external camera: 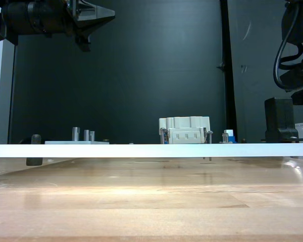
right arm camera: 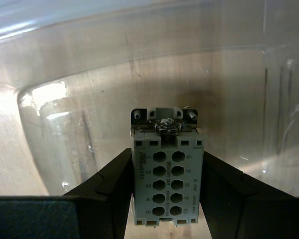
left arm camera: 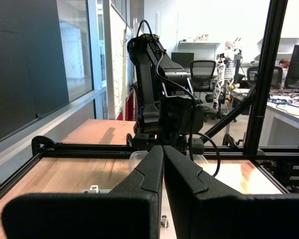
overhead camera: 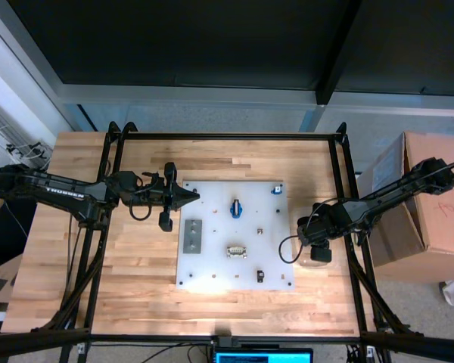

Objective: Remove the HAN10E connector from the taskboard and place in the container

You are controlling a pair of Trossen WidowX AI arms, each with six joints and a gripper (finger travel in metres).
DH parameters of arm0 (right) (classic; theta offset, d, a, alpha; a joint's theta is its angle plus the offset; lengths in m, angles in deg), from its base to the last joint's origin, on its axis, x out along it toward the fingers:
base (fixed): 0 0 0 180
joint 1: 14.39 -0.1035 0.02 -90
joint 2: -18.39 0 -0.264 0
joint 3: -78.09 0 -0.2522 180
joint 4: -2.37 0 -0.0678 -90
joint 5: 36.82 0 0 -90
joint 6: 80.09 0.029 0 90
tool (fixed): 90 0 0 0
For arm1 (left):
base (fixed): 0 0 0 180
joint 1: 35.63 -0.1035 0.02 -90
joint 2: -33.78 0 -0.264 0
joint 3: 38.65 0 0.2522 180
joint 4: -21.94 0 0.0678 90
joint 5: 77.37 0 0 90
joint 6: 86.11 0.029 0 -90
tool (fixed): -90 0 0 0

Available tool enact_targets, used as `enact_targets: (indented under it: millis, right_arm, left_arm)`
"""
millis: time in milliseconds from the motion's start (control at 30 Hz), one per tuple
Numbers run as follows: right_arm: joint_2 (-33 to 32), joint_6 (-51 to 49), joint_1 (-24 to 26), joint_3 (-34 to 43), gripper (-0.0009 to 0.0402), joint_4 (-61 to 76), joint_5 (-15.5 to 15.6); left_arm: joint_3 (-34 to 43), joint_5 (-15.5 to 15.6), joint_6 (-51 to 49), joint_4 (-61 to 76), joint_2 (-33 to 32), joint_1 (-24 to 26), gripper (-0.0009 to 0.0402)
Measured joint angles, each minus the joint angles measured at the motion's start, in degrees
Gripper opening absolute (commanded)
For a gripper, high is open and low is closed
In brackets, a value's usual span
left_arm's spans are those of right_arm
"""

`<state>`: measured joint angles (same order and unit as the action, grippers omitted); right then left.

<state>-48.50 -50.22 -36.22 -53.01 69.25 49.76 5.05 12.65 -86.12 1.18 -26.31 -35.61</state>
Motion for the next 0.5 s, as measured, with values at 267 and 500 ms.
enact_targets:
  millis: [267,500]
  right_arm:
    - [0.0,0.5,-0.1,0.0,0.0251,-0.1,0.0]
    - [0.0,1.3,-0.2,1.6,0.0265,1.4,0.0]
  left_arm:
    - [0.0,0.0,0.0,0.0,0.0,0.0,0.0000]
    - [0.0,0.0,0.0,0.0,0.0,0.0,0.0000]
